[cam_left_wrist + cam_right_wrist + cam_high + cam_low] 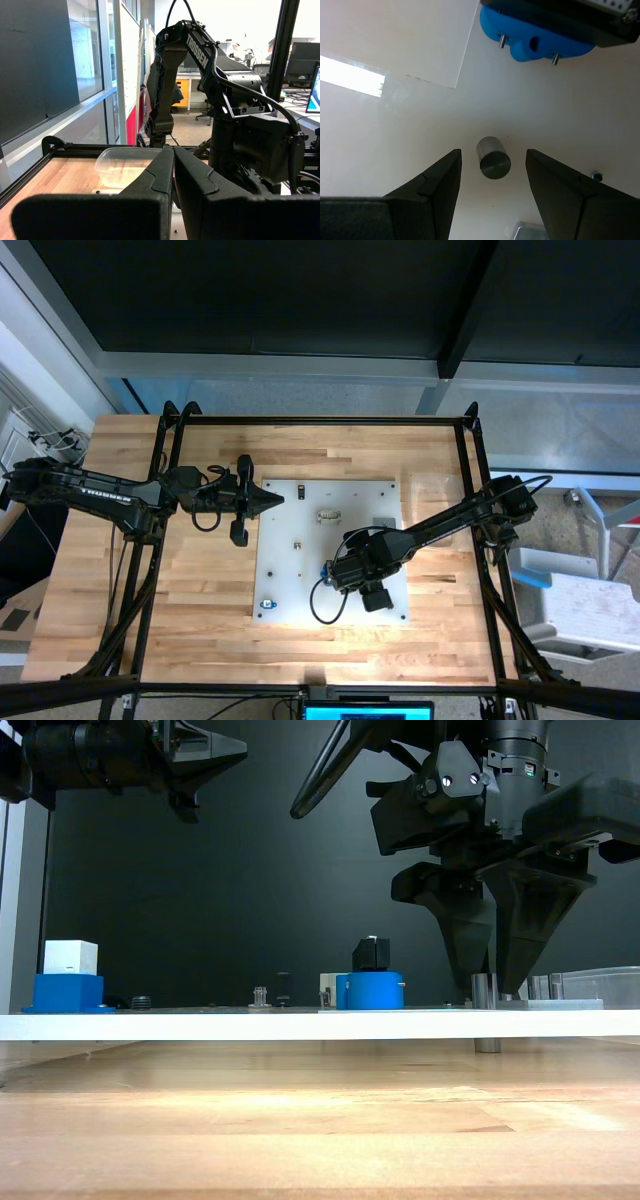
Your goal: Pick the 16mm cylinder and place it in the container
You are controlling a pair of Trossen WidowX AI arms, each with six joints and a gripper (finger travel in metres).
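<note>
Fingers of your right gripper stand apart, one on each side of the 16mm cylinder. There is a visible gap to either one, so nothing is clamped. The cylinder stands upright on the white board, its flat round top facing the wrist camera.

From the low view you can see the two finger tips reaching down alongside the cylinder, close above the board surface. From the high view the arm's wrist covers the cylinder. The gripper hangs at about 5 o'clock from the board's centre.

A blue knob-like part sits on the board near the cylinder, at its 9 o'clock in the low view, and apart from it.

Your container, a clear tub, rests on the wooden table just off the board's 2 o'clock corner. It is well apart from the cylinder and from the right gripper.

Your left gripper is raised high above the board's 10 o'clock edge, pointing inward across the table. Its fingers are pressed together and hold nothing. Its wrist camera looks across at the container and the right arm beyond.

A blue block with a white cube on top stands at the board's 7 o'clock corner, well apart from both grippers.
</note>
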